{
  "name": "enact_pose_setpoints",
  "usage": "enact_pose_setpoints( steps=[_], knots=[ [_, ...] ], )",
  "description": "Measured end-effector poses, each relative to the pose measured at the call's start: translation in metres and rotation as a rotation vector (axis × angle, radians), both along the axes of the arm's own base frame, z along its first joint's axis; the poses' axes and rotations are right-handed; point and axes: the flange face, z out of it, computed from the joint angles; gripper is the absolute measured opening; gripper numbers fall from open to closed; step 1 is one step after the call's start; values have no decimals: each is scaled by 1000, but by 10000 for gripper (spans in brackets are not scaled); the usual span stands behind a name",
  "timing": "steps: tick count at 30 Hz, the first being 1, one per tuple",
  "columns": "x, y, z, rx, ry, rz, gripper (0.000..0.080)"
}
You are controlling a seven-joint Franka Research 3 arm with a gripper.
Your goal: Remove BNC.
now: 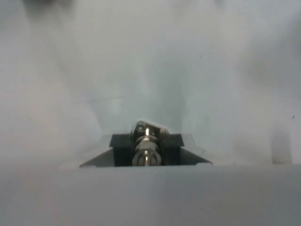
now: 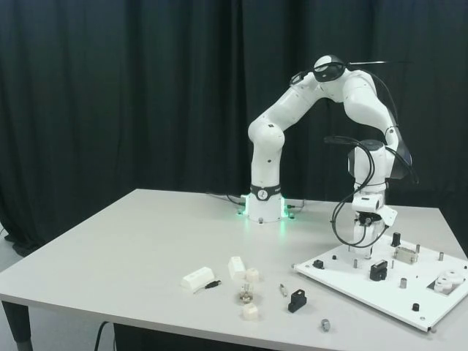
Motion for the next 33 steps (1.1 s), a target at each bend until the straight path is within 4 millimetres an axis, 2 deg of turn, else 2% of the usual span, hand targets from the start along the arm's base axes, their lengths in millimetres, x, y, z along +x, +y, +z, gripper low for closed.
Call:
enact_pose_setpoints(
  steps=[20,33],
  knots=[
    [3,-2,14,28,15,-5,124],
    [2,-5,14,25,41,-59,124]
  ],
)
